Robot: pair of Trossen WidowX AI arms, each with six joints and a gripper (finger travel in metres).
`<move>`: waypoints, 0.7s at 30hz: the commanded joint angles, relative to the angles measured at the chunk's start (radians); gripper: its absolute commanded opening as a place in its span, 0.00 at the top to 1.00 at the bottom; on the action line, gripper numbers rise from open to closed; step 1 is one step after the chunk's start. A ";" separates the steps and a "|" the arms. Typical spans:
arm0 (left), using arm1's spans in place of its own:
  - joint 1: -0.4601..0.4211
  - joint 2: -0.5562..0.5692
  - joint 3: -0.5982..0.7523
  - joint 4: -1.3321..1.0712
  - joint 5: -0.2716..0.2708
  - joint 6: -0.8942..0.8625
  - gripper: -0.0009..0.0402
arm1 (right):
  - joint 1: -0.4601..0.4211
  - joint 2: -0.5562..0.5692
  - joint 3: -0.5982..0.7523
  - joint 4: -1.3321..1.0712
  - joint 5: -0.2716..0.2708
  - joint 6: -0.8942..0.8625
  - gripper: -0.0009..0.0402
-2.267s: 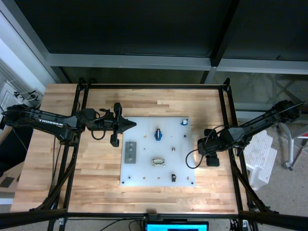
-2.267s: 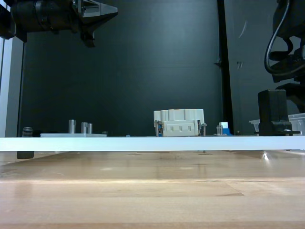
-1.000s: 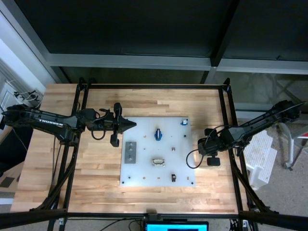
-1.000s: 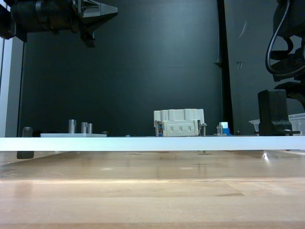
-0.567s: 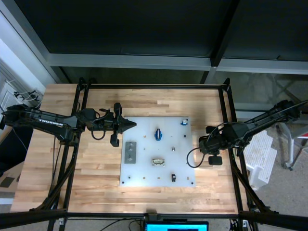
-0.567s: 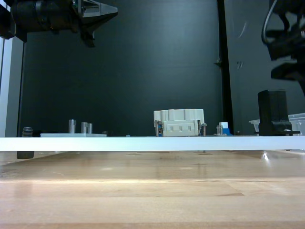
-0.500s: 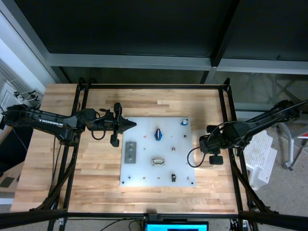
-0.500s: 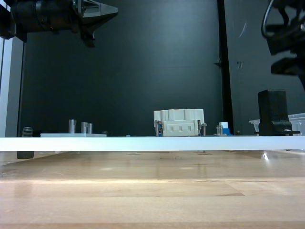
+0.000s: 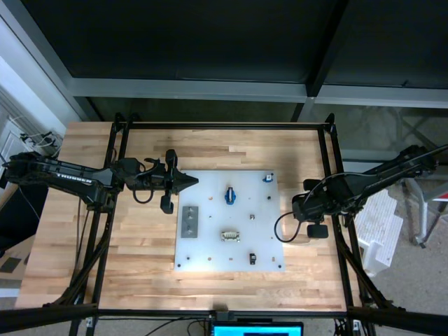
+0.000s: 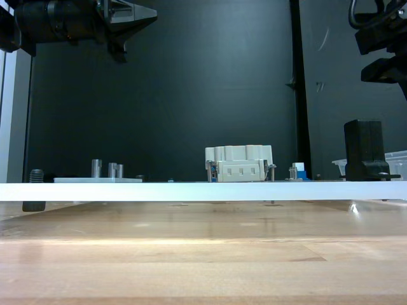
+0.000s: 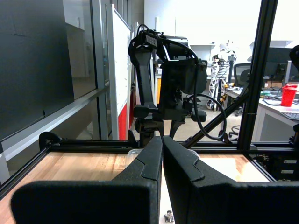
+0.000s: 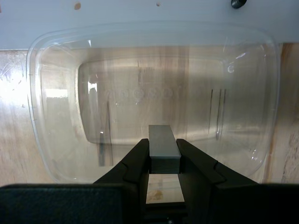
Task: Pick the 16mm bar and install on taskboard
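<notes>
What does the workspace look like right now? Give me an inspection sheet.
Surface: wooden table, white taskboard at its middle.
Job's things: 16mm bar held in right gripper, above a clear tray, clear of the taskboard.
Clutter: nothing seen.
Grippers: left gripper shut, empty, raised over the taskboard's far left corner; right gripper shut on the bar, raised beyond its right edge.
Cables: black cable loop hangs under the right arm.
Surroundings: black frame around the table; white crate at right.
</notes>
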 commanded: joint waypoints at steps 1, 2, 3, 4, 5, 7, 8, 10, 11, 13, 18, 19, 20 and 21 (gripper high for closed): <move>0.000 0.000 0.000 0.000 0.000 0.000 0.98 | 0.012 0.031 0.017 0.007 0.000 0.014 0.93; 0.000 0.000 0.000 0.000 0.000 0.000 0.98 | 0.016 0.043 0.024 0.012 0.000 0.019 0.93; 0.000 0.000 0.000 0.000 0.000 0.000 0.98 | 0.023 0.057 0.032 0.015 0.000 0.032 0.93; 0.000 0.000 0.000 0.000 0.000 0.000 0.98 | 0.029 0.072 0.042 0.018 0.000 0.041 0.93; 0.000 0.000 0.000 0.000 0.000 0.000 0.98 | 0.036 0.088 0.052 0.021 0.000 0.051 0.93; 0.000 0.000 0.000 0.000 0.000 0.000 0.98 | 0.048 0.116 0.070 0.037 0.000 0.064 0.93; 0.000 0.000 0.000 0.000 0.000 0.000 0.98 | 0.053 0.130 0.079 0.044 0.000 0.074 0.93; 0.000 0.000 0.000 0.000 0.000 0.000 0.98 | 0.061 0.158 0.100 0.050 0.000 0.088 0.93; 0.000 0.000 0.000 0.000 0.000 0.000 0.98 | 0.067 0.172 0.112 0.051 0.000 0.093 0.93; 0.000 0.000 0.000 0.000 0.000 0.000 0.98 | 0.082 0.195 0.133 0.055 0.001 0.112 0.93; 0.000 0.000 0.000 0.000 0.001 0.000 0.98 | 0.121 0.261 0.182 0.062 0.001 0.163 0.93; 0.000 0.000 0.000 0.000 0.000 0.000 0.98 | 0.127 0.274 0.192 0.064 0.001 0.168 0.93; 0.000 0.000 0.000 0.000 0.001 0.000 0.98 | 0.135 0.286 0.201 0.066 0.001 0.176 0.93; 0.000 0.000 0.000 0.000 0.000 0.000 0.98 | 0.143 0.298 0.211 0.067 0.001 0.189 0.93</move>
